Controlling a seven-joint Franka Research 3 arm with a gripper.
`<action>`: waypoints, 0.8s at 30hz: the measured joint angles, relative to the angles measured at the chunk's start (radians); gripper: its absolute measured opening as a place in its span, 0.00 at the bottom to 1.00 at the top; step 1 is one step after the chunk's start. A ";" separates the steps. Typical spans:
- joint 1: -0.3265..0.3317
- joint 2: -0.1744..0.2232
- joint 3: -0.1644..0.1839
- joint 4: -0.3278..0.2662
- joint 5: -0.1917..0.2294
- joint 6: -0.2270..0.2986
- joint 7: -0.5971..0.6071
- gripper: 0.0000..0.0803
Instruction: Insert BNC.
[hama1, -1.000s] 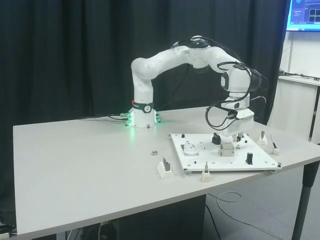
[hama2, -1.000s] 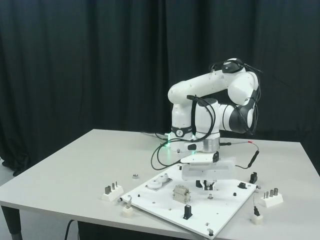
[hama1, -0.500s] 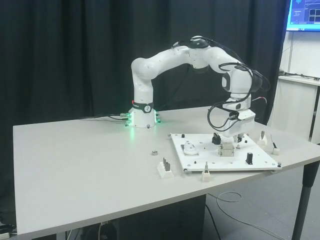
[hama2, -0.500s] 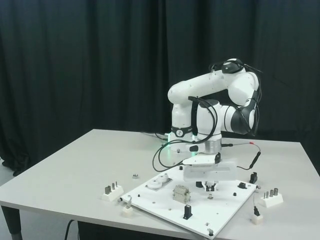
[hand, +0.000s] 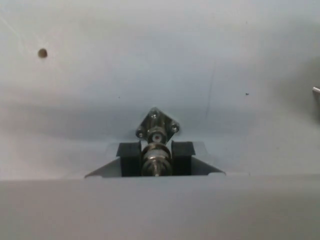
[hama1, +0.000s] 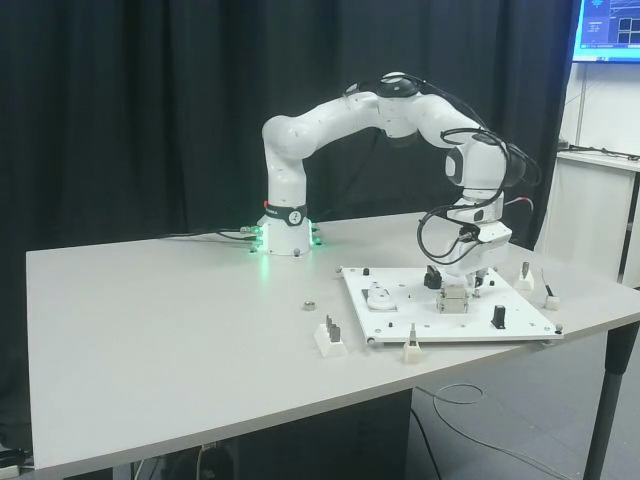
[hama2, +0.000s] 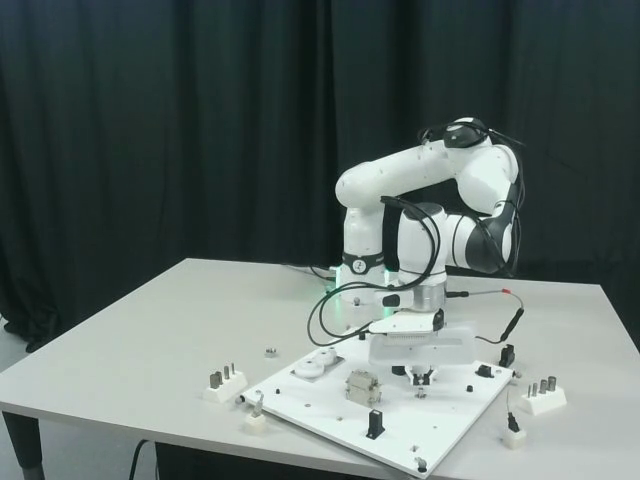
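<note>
Nearest in the wrist view: claw (hand: 156, 159) w/ both black fingers (hand: 129, 158) pinching the BNC plug (hand: 156, 161) between them, plug upright, tip pointing down at the board. Just beyond the tip sits the BNC socket (hand: 157, 129), a small metal flange w/ four screws fixed to the white board (hand: 100, 100). Plug and socket look lined up on one axis; can't tell if the tip is touching the socket yet, but the flange shows in full, so plug isn't seated.

Room views: arm (hama1: 400, 110) is bent low over the board, claw close above its surface approx. mid-board, beside a grey block connector (hama2: 360, 387). Other small fixtures stand on the board and on the table (hama1: 150, 300) around it, well apart from the work.

Progress, as a judgement: pick-up and transport done, alignment about done. Left: final descent, push-in, prob. a twist to lock the bayonet, then release and retreat. Far back: black curtain behind the arm base w/ green lights (hama1: 262, 238).
</note>
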 joint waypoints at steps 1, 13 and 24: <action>0.000 0.000 0.001 0.000 -0.001 0.000 0.000 0.15; 0.000 0.000 0.006 0.001 -0.004 0.003 0.001 0.15; 0.000 0.000 0.013 0.004 -0.004 0.010 0.001 0.15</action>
